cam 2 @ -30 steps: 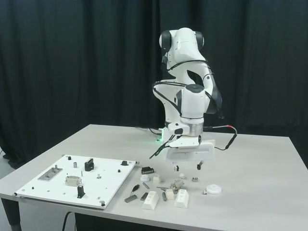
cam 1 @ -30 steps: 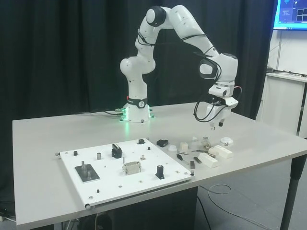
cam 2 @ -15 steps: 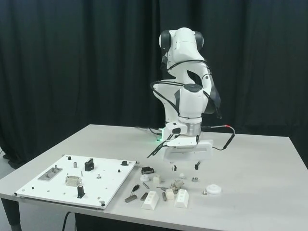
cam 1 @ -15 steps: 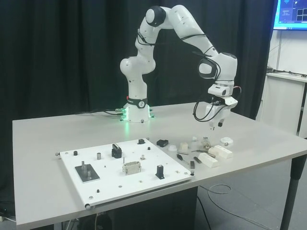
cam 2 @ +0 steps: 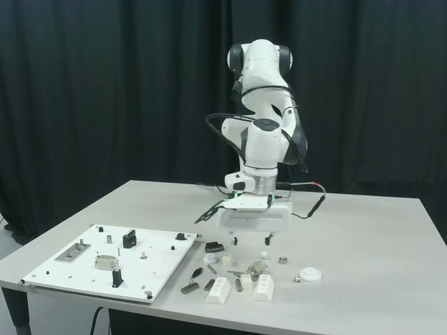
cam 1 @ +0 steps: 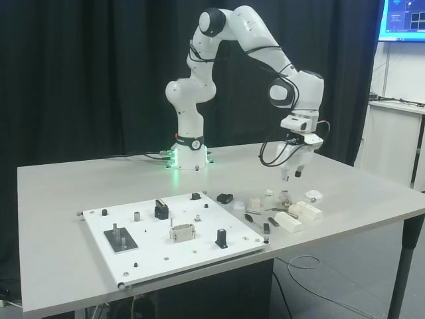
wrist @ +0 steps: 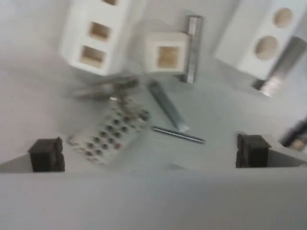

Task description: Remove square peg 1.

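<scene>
The grey table (cam 1: 53, 199) stands before black curtains (cam 1: 80, 73) and carries a white board (cam 1: 169, 232) toward one end, with loose parts scattered beside it. The gripper (wrist: 148, 153) hangs above that scatter with fingers spread wide and nothing between them. Among the parts, a square peg (wrist: 193, 49) lies flat, touching a small white block (wrist: 165, 53).
</scene>
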